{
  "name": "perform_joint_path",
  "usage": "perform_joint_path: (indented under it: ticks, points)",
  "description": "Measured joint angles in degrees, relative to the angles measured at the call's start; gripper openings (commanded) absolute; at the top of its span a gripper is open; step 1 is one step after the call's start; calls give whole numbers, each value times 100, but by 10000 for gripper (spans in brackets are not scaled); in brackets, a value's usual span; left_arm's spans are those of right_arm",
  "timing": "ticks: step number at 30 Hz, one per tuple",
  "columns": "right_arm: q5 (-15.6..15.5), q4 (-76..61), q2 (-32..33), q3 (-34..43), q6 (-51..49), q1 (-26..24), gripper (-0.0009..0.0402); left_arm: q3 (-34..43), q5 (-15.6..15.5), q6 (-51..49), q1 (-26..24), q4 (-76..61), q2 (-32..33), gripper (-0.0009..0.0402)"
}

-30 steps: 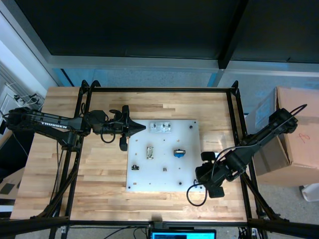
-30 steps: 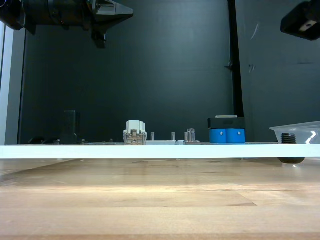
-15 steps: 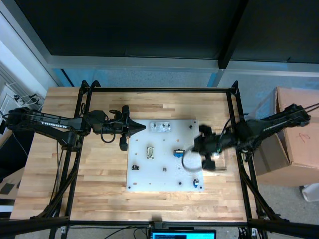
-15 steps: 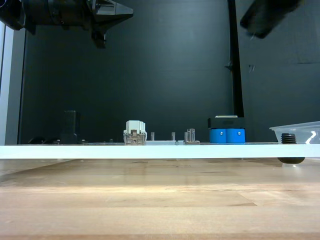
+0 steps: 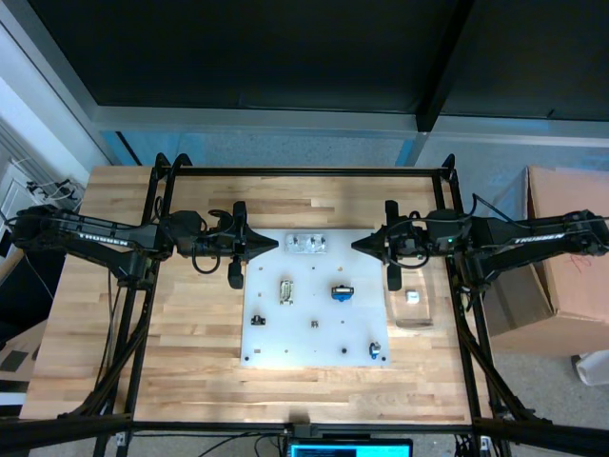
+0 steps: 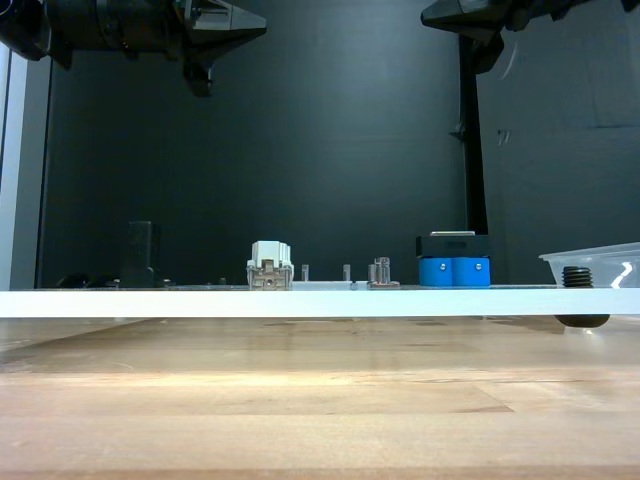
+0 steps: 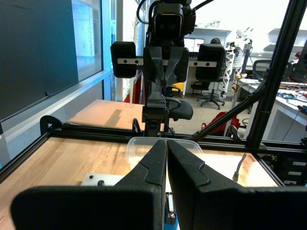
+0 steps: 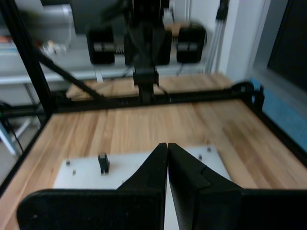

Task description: Pick the RJ45 connector and install on the taskboard

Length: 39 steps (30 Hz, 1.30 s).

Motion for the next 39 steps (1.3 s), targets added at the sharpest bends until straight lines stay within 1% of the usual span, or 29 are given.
perform_joint_path:
  ticks: [2,7,8,13,16,21,26,28,39]
  points:
    - [-26,417,-105,-240,-20,-105,0,0,0,0,0,0,0,1]
    - [-560,1467,-225,-839,-37,-455,0,2,-2,0,0,0,-2,1]
    - [-588,1683,-227,-935,-35,-498,0,2,0,0,0,0,-2,1]
    - [-601,2039,-227,-1161,-17,-581,0,0,-2,0,0,0,-2,1]
    - [-702,2061,-227,-1165,-35,-584,0,2,0,0,0,0,0,1]
    - [-713,2199,-227,-1261,-81,-581,0,0,0,0,0,0,0,1]
    - [-798,2481,-223,-1495,-9,-581,0,0,-2,0,0,0,0,1]
    - [-841,2511,-223,-1508,-7,-579,0,2,0,0,0,0,-2,1]
    - [-859,2498,-223,-1410,31,-575,0,2,-2,0,0,0,0,1]
